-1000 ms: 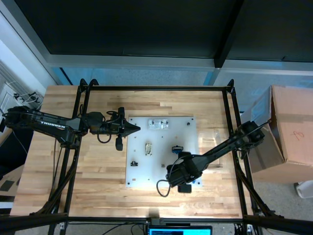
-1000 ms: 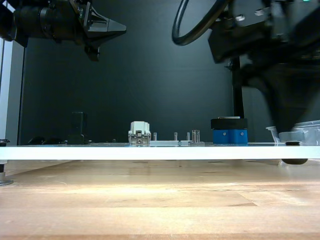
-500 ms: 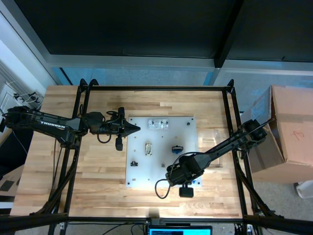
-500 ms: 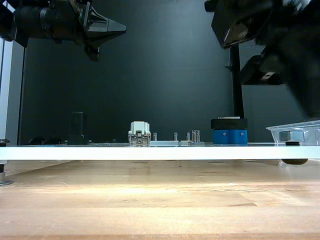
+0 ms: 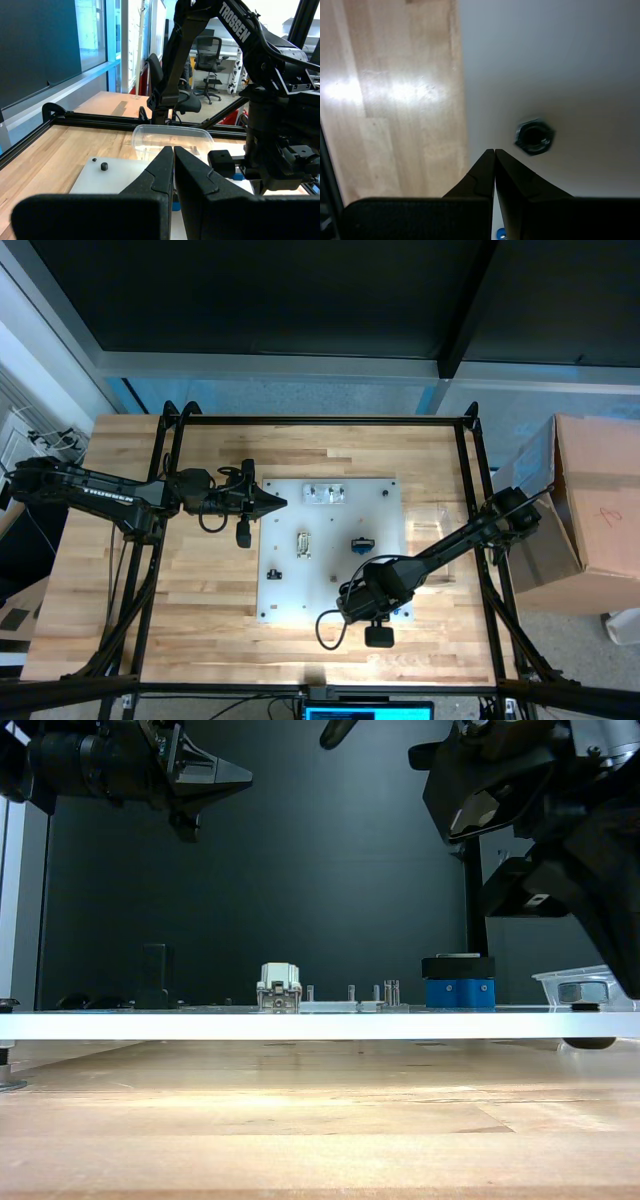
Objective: Unfasten the M12 nut and place it in the container
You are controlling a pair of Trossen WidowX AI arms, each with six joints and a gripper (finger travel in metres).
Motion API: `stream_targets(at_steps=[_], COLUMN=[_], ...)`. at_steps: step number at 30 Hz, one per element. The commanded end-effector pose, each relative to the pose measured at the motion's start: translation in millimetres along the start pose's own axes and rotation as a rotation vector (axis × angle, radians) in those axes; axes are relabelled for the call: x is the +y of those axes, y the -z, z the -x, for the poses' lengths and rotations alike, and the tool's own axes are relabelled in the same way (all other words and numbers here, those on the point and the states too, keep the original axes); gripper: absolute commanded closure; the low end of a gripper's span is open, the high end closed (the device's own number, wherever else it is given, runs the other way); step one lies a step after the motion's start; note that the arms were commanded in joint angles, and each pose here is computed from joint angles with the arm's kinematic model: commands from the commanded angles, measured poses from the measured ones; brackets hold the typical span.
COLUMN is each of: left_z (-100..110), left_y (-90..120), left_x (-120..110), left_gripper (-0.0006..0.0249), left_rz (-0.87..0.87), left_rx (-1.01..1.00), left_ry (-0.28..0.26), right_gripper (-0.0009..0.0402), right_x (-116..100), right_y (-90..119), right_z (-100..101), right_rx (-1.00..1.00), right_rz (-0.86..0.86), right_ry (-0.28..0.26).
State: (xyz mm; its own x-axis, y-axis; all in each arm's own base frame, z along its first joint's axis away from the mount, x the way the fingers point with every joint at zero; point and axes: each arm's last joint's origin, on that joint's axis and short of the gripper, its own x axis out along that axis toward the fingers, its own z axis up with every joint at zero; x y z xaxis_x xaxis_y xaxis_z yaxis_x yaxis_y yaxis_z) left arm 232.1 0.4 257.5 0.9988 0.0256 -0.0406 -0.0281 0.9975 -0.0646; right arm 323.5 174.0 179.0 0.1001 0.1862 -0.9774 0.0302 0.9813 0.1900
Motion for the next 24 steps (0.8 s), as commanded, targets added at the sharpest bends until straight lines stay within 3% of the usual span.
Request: stream_targets(at_steps=[1,2,4,6,9,12,14,19,20,24], left_z=[0.0,0.0,0.0,0.0,0.0,0.0,0.0,0.0,0.0,0.0], left_y=[0.0,0.0,0.0,-0.1,0.0,-0.1,0.0,-0.1,-0.1,0.0], left_x=[0.1,0.0,0.1,0.0,0.0,0.1,0.0,0.1,0.1,0.0], left_gripper=[0.0243,0.0243,0.0243,0.0243,0.0243,0.0243,0.0243,0.0243,0.0243,0.0243], left_rz=[0.000,0.000,0.000,0.000,0.000,0.000,0.000,0.000,0.000,0.000], left_rx=[0.000,0.000,0.000,-0.001,0.000,-0.001,0.000,-0.001,-0.001,0.000], left_ry=[0.000,0.000,0.000,0.000,0.000,0.000,0.000,0.000,0.000,0.000], right_gripper=[0.0393,0.0393,0.0394,0.0393,0.0393,0.0393,0.0393,0.0393,0.0393,0.0393], right_x=[-5.6,-8.4,-10.8,-10.9,-10.0,-8.8,-6.6,3.9,4.8,4.2], right_y=[2.8,3.8,5.2,5.0,5.5,5.9,5.7,2.2,1.7,0.6], right_z=[6.4,11.3,23.8,32.6,37.5,37.6,37.5,33.2,32.0,21.8], right_rx=[-0.037,-0.058,-0.074,-0.072,-0.064,-0.041,-0.023,0.031,0.027,0.016], right_rz=[-0.021,-0.043,-0.034,-0.032,-0.028,-0.031,-0.034,0.008,0.010,0.009], right_ry=[0.144,0.233,0.349,0.384,0.377,0.333,0.272,-0.004,-0.026,-0.029])
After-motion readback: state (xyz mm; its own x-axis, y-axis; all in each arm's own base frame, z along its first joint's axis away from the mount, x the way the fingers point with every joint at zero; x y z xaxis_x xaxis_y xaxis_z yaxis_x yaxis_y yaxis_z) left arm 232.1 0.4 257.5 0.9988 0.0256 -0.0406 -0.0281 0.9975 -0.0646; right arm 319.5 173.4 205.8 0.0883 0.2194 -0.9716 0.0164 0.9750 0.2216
